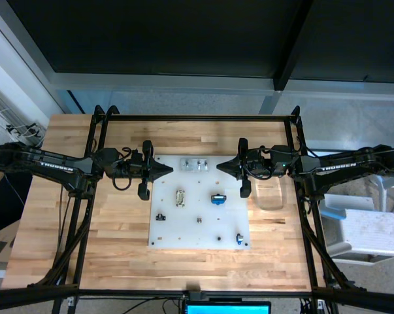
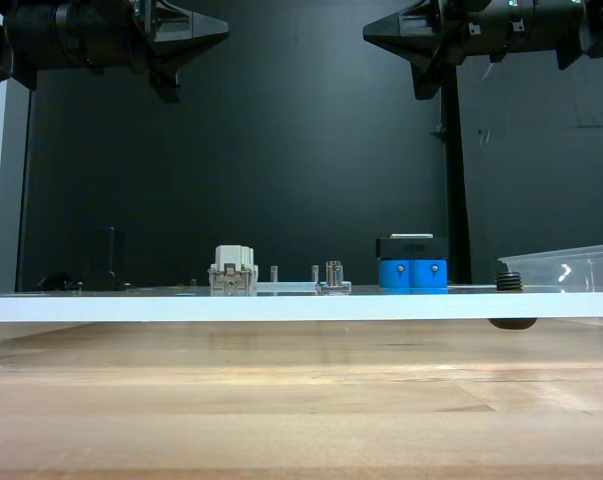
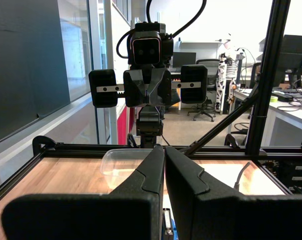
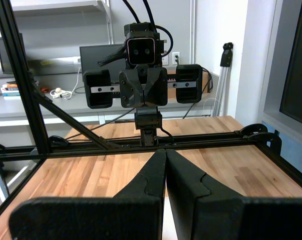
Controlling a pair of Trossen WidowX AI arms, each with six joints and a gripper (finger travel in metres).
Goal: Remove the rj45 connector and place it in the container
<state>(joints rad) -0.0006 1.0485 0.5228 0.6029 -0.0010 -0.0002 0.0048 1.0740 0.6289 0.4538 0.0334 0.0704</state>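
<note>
Wood-grain table (image 1: pixel 105 229); clear rounded container (image 1: pixel 270 196) beside white board (image 1: pixel 183 226); left gripper (image 1: pixel 171 169), right gripper (image 1: pixel 218 167) above board, pointed fingers clenched.

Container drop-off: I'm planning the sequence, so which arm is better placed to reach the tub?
Right, likely. The container sits off the white board's right edge, beneath the right arm; right end effector hovers nearby, left end effector across the board.
</note>
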